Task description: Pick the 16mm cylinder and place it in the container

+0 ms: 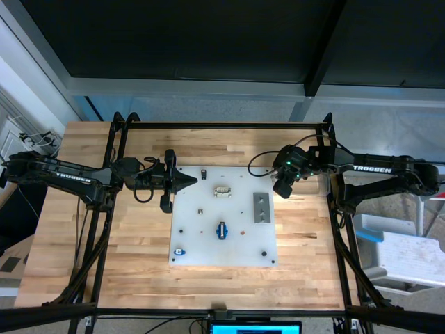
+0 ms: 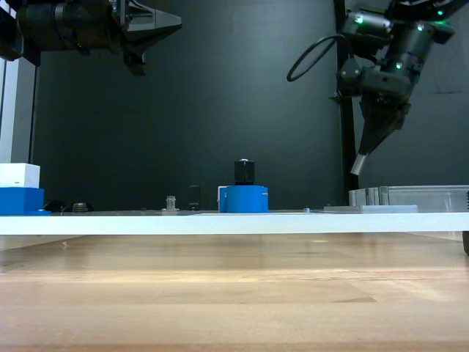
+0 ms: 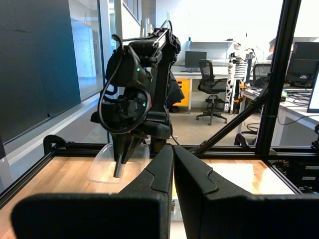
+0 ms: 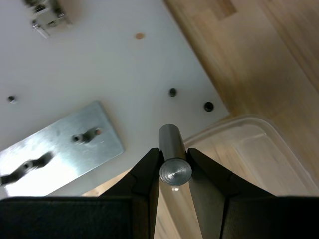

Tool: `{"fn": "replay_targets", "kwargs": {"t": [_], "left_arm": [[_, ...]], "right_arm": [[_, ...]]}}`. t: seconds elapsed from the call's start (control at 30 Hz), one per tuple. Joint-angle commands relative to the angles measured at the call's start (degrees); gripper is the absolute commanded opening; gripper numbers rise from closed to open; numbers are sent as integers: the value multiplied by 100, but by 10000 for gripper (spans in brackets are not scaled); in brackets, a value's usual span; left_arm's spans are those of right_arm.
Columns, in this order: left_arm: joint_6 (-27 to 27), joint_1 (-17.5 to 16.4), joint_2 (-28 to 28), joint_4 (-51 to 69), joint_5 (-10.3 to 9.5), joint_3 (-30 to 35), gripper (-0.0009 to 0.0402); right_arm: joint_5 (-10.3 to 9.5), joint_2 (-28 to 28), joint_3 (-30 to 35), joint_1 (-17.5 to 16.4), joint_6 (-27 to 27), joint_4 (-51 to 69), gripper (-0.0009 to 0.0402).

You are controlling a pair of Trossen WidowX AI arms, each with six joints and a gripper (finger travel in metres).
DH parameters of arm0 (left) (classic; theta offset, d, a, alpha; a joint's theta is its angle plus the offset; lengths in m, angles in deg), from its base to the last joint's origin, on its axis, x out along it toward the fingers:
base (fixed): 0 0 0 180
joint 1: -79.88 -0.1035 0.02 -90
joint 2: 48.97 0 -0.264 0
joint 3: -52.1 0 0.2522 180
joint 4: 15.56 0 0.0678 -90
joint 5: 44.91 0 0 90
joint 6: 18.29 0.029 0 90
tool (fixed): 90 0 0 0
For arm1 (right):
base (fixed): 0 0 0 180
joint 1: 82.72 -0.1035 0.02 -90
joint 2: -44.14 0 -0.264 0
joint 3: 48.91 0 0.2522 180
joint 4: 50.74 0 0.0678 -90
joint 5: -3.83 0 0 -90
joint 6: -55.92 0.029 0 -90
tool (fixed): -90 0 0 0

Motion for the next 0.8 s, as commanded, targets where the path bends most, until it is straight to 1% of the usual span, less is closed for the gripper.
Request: {"fn": "replay_targets", "kwargs": {"t": [0.03,0.13,0.2,0.33,0.57,0.8], "left_arm": [[0,0,-2,0,0,2,0],[0,0,-2,0,0,2,0],[0,-2,-2,0,0,2,0],[0,0,-2,0,0,2,0],[0,0,-2,0,0,2,0],[0,0,-2,0,0,2,0]], "right_arm": [[2,192,-315,118,125,-304,16],[15,323,-577,210,236,-518,16],[175,400,-717,282,426,-560,16],[455,542,-887,358,446,-566,16],[468,741,-1115,549,498,-649,16],[450,748,-1246,817,525,-857,16]]}}
